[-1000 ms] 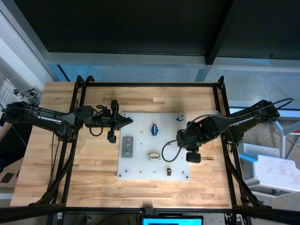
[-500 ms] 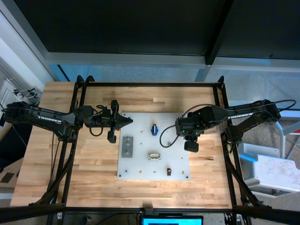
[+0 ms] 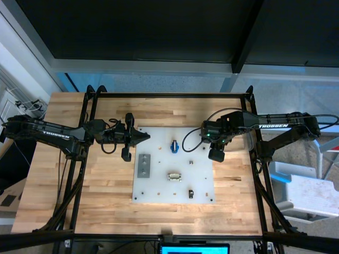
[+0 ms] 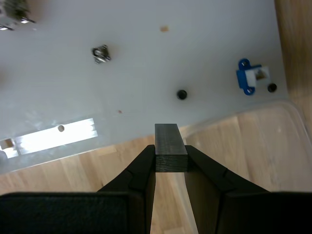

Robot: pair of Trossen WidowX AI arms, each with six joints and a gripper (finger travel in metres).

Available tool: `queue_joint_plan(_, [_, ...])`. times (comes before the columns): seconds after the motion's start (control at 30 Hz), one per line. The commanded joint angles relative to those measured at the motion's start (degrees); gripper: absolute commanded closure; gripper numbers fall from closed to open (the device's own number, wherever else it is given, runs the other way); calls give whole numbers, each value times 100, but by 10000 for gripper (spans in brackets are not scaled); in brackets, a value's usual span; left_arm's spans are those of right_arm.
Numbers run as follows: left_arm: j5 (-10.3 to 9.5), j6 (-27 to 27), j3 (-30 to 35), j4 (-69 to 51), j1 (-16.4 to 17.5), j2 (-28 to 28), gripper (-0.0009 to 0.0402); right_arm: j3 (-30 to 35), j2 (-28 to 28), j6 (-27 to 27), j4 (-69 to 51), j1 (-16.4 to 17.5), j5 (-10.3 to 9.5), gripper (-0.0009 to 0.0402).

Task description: Pick the 16mm bar from the taskboard and place it in the container

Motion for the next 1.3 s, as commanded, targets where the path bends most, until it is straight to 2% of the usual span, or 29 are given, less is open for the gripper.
queue_joint_plan(0.03, [0,2,0,0,0,0,393,-57,-22,-96,0,-175,-24,393])
queue_joint_plan(0.8, [0,2,0,0,2,0,393,-1021,-494,-205,83,-1438,-48,393])
queue_joint_plan(1.3, [2,2,0,0,2,0,393,-1668,-774,-238,256,-1794,-48,393])
